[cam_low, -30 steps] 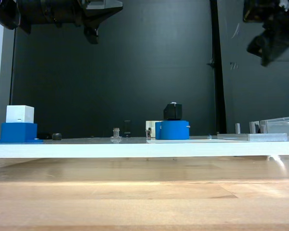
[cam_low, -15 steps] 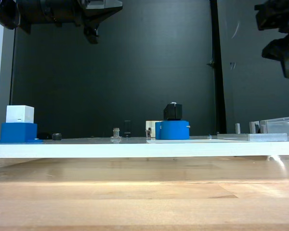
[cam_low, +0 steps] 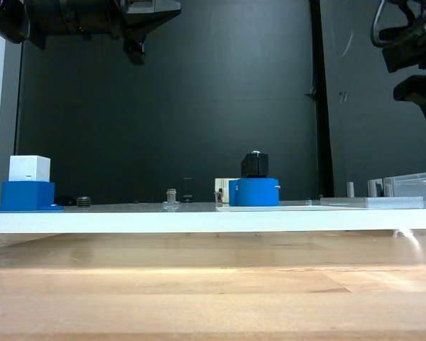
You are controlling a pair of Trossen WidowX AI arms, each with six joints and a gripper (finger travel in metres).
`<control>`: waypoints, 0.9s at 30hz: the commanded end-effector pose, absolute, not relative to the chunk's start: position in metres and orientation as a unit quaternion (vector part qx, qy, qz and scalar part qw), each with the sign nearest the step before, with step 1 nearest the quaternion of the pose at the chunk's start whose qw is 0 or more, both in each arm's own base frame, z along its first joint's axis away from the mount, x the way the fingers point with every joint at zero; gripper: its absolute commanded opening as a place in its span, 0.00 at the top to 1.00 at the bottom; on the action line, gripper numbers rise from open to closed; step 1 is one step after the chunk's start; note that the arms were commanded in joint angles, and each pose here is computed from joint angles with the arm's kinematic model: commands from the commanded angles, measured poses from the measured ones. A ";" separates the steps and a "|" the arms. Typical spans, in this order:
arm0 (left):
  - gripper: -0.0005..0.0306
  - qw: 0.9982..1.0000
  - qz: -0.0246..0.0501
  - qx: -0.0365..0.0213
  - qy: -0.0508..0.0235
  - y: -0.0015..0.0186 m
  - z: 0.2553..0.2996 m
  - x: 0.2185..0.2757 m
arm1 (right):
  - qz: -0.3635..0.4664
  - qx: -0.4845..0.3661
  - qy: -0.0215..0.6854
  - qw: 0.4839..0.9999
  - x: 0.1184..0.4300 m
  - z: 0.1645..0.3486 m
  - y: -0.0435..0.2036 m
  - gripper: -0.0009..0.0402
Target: Pick the 16mm cylinder and install on the taskboard
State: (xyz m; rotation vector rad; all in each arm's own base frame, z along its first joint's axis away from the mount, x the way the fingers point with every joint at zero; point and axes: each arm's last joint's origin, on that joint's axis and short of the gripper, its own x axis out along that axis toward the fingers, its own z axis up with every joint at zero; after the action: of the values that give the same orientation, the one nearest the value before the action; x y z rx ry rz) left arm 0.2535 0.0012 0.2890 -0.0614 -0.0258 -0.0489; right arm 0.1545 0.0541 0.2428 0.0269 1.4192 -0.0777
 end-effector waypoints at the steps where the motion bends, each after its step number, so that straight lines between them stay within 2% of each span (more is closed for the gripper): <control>1: 0.98 0.999 -0.025 -0.031 -0.013 0.0012 0.2889 0.2536 | -0.026 0.005 0.649 0.760 0.154 0.236 0.058 0.26; 16: 0.98 0.999 -0.025 -0.031 -0.013 0.0012 0.2890 0.2536 | -0.024 -0.002 0.641 0.767 0.147 0.199 0.068 0.26; 27: 0.98 0.999 -0.025 -0.031 -0.013 0.0012 0.2890 0.2536 | -0.025 0.012 0.632 0.775 0.145 0.180 0.069 0.26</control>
State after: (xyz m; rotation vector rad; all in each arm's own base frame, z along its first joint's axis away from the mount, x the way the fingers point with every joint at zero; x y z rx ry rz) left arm 0.2535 0.0012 0.2890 -0.0614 -0.0258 -0.0489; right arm 0.1447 0.0693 0.1820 0.0166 1.3712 -0.0500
